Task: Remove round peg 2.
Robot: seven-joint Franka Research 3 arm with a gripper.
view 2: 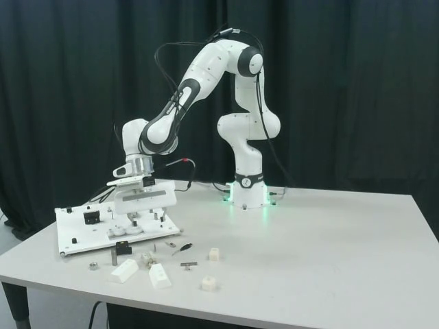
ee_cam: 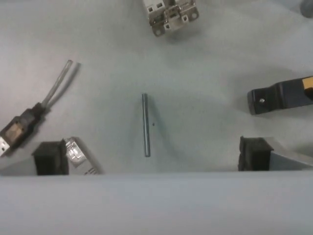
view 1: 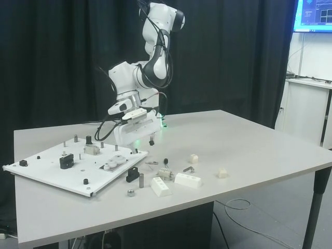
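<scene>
Beneath the wrist camera, a thin grey round peg (ee_cam: 145, 125) lies flat on the grey desk (ee_cam: 205, 73), loose and touching nothing. The end effector (ee_cam: 152, 159) has its black fingertips (ee_cam: 50, 157) spread wide apart, one on each side of the peg, gripping nothing. A black USB plug (ee_cam: 19, 129) and a white connector (ee_cam: 171, 13) lie nearby.

From the first room view, the end effector (view 1: 144, 146) hangs over the near edge of the white board (view 1: 52, 171).

From the second room view, white blocks (view 2: 140, 273) lie on the desk before the board.
</scene>
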